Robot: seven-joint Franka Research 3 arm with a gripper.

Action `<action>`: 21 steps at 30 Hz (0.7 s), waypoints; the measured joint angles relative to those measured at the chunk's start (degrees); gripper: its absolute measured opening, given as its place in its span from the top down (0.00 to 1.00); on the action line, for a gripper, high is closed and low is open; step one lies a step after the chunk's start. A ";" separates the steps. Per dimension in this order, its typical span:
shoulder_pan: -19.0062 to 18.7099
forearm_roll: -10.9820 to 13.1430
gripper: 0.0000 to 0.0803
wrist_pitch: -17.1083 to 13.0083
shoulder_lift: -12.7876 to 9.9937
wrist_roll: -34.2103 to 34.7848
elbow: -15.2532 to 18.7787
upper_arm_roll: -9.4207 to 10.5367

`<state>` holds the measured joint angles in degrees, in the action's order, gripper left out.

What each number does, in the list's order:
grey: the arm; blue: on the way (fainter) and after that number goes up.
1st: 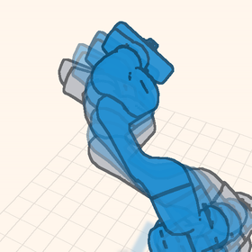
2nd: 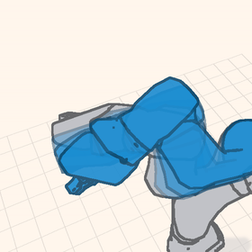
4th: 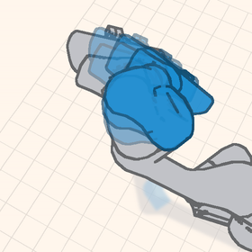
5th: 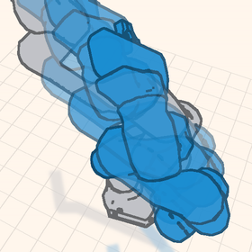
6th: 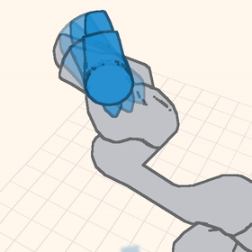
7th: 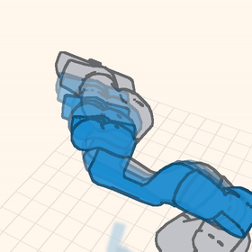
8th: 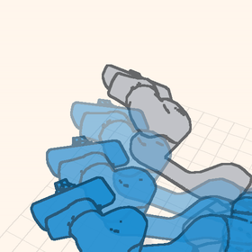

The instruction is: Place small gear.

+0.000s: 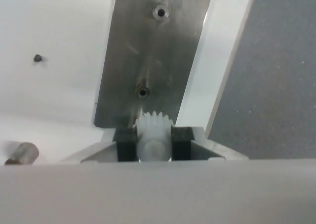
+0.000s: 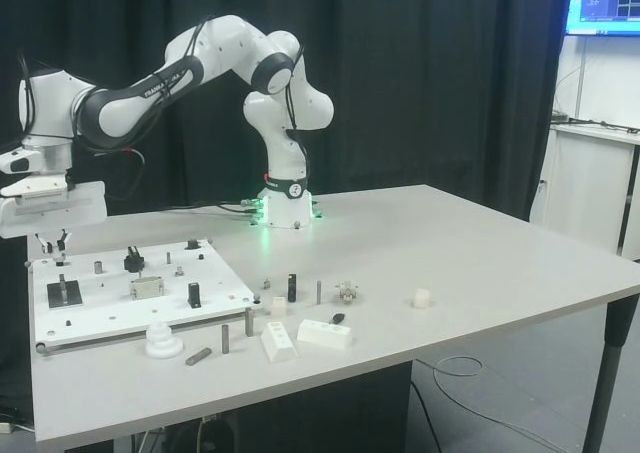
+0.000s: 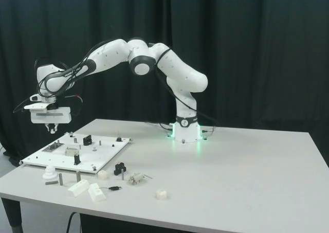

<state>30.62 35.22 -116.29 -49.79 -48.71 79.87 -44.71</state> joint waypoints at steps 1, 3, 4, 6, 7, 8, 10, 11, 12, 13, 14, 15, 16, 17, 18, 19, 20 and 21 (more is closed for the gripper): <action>-0.02 0.00 0.83 0.03 0.00 0.12 -0.08 0.00; -0.04 0.00 0.83 0.14 0.00 0.33 -0.25 0.00; -0.04 0.00 0.83 0.20 0.00 0.44 -0.34 0.00; -0.06 0.00 0.83 0.37 0.00 0.77 -0.52 0.00; -0.07 0.00 0.83 0.48 0.00 0.89 -0.61 0.00; -0.09 0.00 0.83 0.58 0.00 0.98 -0.69 0.00; -0.13 0.00 0.83 0.80 0.00 1.29 -0.93 0.00; -0.15 0.00 0.83 0.90 0.00 1.44 -1.04 0.00; -0.19 0.00 0.83 1.00 0.01 1.66 -1.18 0.00; -0.24 0.00 0.83 1.09 0.01 1.92 -1.31 0.00; -0.31 0.00 0.83 1.20 0.01 2.27 -1.48 0.00; -0.40 0.01 0.83 1.36 0.02 2.69 -1.69 0.00; -0.50 0.04 0.83 1.55 0.02 3.12 -1.93 0.01; -0.62 0.08 0.83 1.81 0.02 3.55 -2.23 0.03; -0.76 0.12 0.83 2.06 0.02 3.97 -2.56 0.06; -0.92 0.17 0.83 2.27 0.02 4.37 -2.89 0.09; -1.09 0.23 0.83 2.52 0.02 4.82 -3.28 0.12; -1.26 0.28 0.83 2.87 0.02 5.29 -3.69 0.18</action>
<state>29.36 35.49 -113.42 -49.77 -43.42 76.17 -44.53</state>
